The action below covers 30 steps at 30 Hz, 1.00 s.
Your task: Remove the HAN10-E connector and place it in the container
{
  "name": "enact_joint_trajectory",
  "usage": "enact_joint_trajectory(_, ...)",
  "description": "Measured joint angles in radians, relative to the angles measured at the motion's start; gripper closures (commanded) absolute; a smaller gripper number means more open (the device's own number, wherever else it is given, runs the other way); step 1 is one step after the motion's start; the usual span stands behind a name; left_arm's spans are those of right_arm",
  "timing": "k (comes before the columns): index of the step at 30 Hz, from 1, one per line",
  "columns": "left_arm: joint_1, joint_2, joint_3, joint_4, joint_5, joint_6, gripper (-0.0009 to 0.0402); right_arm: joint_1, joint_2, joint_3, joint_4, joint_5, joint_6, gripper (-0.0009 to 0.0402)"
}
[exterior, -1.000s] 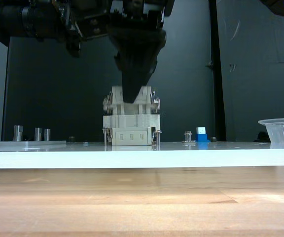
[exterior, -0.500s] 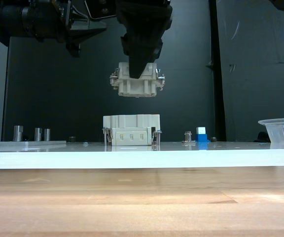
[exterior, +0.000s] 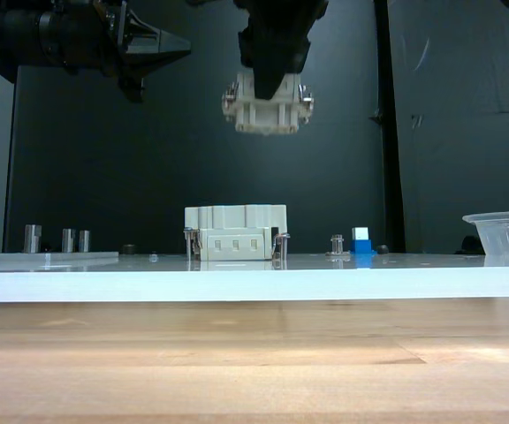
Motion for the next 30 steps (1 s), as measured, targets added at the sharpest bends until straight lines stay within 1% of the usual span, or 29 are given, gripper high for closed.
enact_joint_trajectory(3, 0.000, 0.000, 0.000, 0.000, 0.000, 0.000, 0.0393, 0.005, -0.013, 0.000, -0.001, 0.023, -0.005, 0.0341)
enact_joint_trajectory(12, 0.000, 0.000, 0.000, 0.000, 0.000, 0.000, 0.0393, 0.029, -0.043, 0.000, 0.010, 0.026, -0.054, 0.0341)
enact_joint_trajectory(19, 0.000, 0.000, 0.000, 0.000, 0.000, 0.000, 0.0393, 0.040, -0.048, 0.000, 0.072, 0.022, -0.088, 0.0341)
enact_joint_trajectory(22, 0.000, 0.000, 0.000, 0.000, 0.000, 0.000, 0.0393, 0.043, -0.051, 0.000, 0.133, 0.022, -0.097, 0.0341)
enact_joint_trajectory(27, 0.000, 0.000, 0.000, 0.000, 0.000, 0.000, 0.0393, 0.048, -0.056, -0.002, 0.155, 0.021, -0.117, 0.0341)
enact_joint_trajectory(28, 0.000, 0.000, 0.000, 0.000, 0.000, 0.000, 0.0393, 0.050, -0.064, -0.016, 0.196, 0.018, -0.117, 0.0341)
enact_joint_trajectory(30, 0.000, 0.000, 0.000, 0.000, 0.000, 0.000, 0.0393, 0.052, -0.100, -0.092, 0.301, 0.016, -0.116, 0.0341)
